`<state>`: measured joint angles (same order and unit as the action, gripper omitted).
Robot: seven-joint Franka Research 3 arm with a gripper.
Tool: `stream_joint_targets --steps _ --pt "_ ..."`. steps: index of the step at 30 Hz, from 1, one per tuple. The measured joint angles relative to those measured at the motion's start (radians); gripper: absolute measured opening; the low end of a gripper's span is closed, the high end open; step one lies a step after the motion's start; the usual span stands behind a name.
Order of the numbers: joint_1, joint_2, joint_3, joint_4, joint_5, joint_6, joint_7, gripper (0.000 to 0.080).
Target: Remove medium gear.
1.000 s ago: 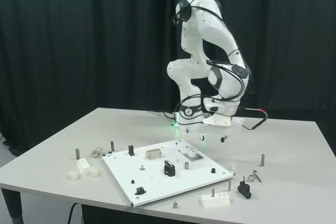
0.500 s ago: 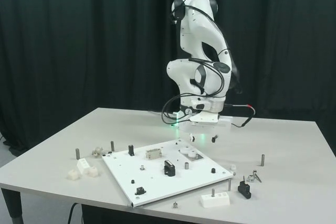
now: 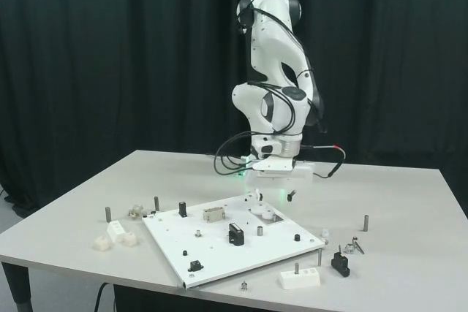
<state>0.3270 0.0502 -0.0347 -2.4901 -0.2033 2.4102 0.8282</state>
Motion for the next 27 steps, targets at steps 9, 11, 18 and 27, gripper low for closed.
stream_joint_targets --steps 9,11,18,27 --pt "-0.029 0.009 0.000 -0.012 0.010 0.037 -0.011 0.0800" --pt "-0.033 0.011 0.000 -0.017 0.020 0.042 -0.020 0.0800" --pt "-0.038 0.023 0.000 -0.026 0.065 0.055 -0.052 0.0800" --pt "-0.038 0.050 0.000 -0.033 0.089 0.093 -0.057 0.0800"
